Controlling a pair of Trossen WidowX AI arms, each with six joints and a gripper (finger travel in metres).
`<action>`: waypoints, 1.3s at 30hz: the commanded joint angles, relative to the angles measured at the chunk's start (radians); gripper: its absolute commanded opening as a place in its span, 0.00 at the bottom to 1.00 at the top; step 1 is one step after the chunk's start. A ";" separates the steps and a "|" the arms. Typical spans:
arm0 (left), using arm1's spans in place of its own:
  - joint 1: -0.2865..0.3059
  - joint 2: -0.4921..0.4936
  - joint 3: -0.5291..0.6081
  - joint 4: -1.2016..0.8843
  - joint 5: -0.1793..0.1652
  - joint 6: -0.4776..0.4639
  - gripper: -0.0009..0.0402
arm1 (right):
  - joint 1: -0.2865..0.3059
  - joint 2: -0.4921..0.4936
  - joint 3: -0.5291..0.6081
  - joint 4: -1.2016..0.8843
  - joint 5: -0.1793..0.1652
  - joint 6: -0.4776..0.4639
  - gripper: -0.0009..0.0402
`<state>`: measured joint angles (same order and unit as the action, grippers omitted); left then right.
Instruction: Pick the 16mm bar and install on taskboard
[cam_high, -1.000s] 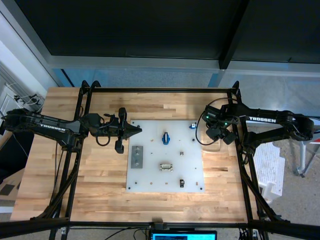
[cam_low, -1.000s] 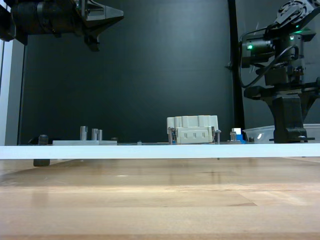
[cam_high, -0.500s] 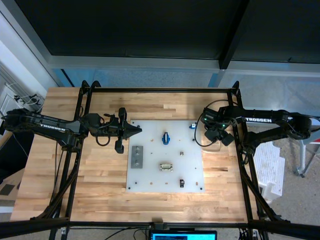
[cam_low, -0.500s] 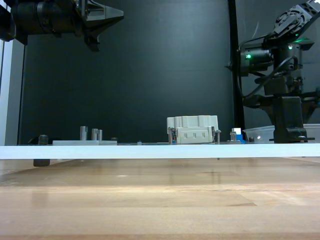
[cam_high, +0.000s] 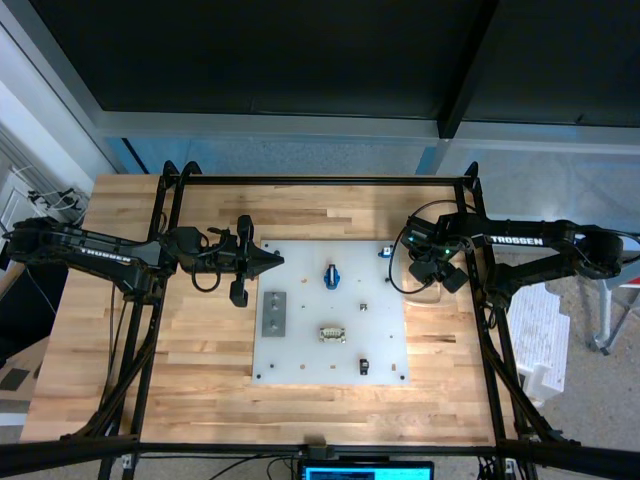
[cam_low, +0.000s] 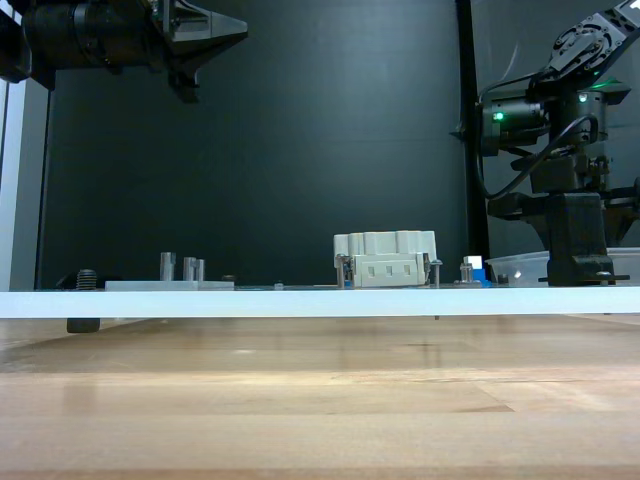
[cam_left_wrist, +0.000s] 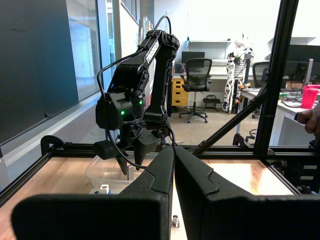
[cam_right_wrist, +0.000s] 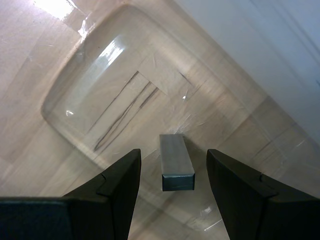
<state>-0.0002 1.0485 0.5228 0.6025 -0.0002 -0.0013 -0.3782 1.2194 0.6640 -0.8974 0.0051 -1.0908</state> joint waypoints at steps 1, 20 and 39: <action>0.000 0.000 0.000 0.000 0.000 0.000 0.02 | 0.000 0.000 -0.003 0.000 0.003 0.000 0.46; 0.000 0.000 0.000 0.000 0.000 0.000 0.02 | 0.000 0.000 -0.008 0.014 0.020 0.001 0.30; 0.000 0.000 0.000 0.000 0.000 0.000 0.02 | 0.000 0.000 -0.007 0.010 0.022 0.011 0.04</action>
<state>-0.0002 1.0485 0.5224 0.6025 -0.0006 -0.0010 -0.3782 1.2194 0.6552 -0.8841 0.0257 -1.0817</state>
